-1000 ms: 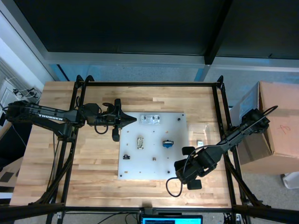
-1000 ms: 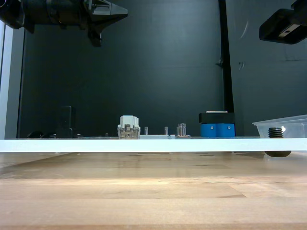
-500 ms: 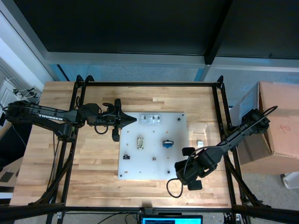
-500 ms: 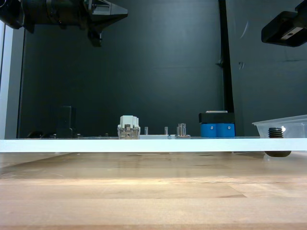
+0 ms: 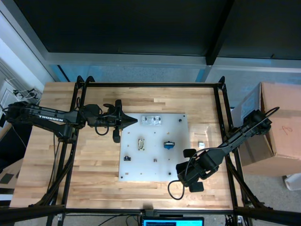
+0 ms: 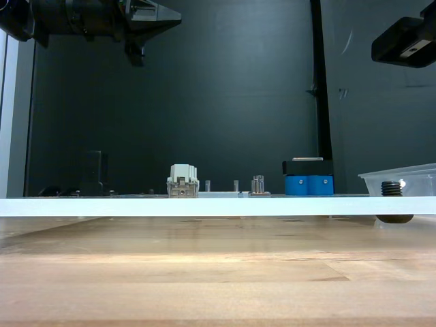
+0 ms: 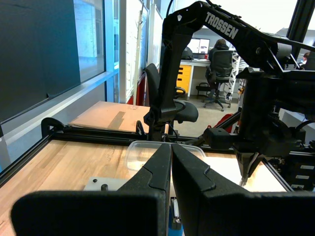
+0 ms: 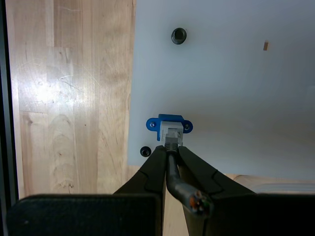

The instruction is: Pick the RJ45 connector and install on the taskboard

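A wooden table [image 5: 94, 160] stands inside a black frame [image 5: 150, 85], with a white board [image 5: 150, 172] lying flat at its middle. A dark wall panel rises behind the table. A cardboard box [image 5: 282, 125] sits off the table's right edge. The left wrist view looks across the board into a bright office with windows, desk chairs and a seated person.

The right gripper [image 8: 172, 149] hangs over the board's near right part, and the low view shows it high above the surface. Its fingers are drawn in narrow on the connector [image 8: 172, 139], which pokes out past the fingertips. A short cable [image 8: 178, 187] runs back between the fingers and ends in cut coloured wires. In the right wrist view the connector lines up with the blue seat [image 8: 158, 123] on the board. The high and low views show the gripper well apart from that seat, so the connector is held in the air, clear of it.

The left gripper [image 7: 171, 157] hovers high over the board's far left corner and points toward the right arm. Its two fingers are pressed together and hold nothing.

There are two arms, two grippers, one board, one connector, one blue seat and one box. One clear tray [image 6: 398, 176] sits just right of the board, with one black ridged piece [image 6: 390, 188] in it. The board also carries one grey-white housing [image 5: 140, 143] near its middle and one silver part [image 5: 151, 121] at its far edge.
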